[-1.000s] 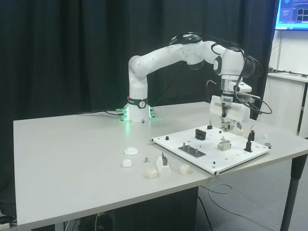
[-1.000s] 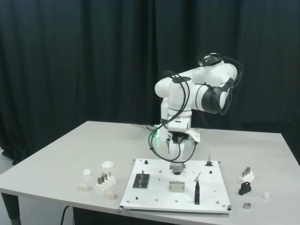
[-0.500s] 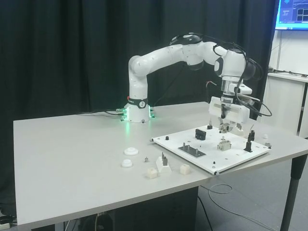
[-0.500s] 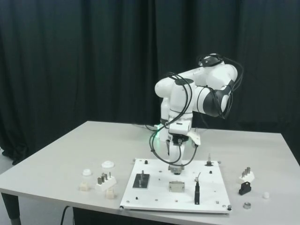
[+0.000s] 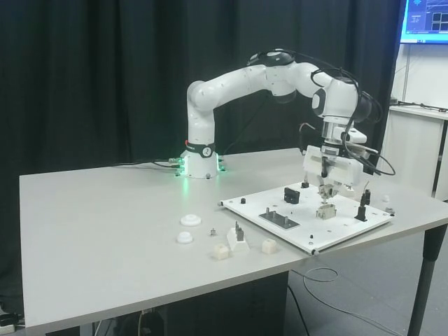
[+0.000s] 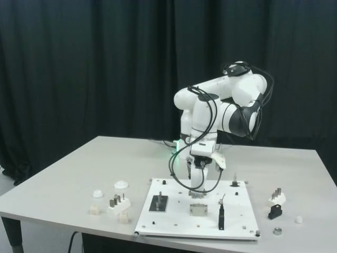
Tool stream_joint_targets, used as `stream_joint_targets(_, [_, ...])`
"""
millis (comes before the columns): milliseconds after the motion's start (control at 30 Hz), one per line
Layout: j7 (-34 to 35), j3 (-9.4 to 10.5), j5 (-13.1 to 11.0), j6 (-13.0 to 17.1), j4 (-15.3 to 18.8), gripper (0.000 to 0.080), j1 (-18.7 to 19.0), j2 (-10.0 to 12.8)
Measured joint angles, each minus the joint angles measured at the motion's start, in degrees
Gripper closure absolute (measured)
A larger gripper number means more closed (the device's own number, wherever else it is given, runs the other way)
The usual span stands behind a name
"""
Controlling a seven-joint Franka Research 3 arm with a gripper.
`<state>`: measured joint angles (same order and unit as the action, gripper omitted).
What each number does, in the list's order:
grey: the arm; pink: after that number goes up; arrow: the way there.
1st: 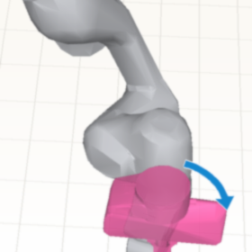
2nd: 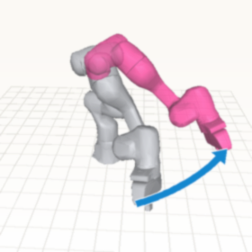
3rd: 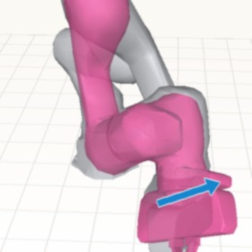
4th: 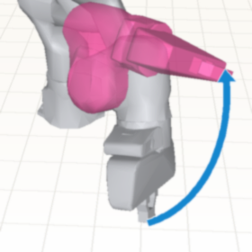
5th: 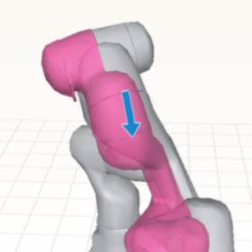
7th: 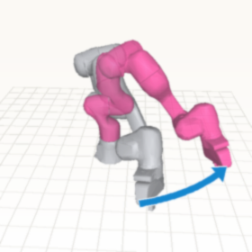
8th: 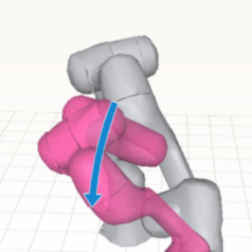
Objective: Insert waterproof.
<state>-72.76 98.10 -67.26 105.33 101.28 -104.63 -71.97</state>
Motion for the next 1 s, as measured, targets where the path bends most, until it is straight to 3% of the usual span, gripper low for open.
stream_joint_targets(1000, [0.1,2.78,0.4,3.4,0.0,0.0491,-0.6,-0.1])
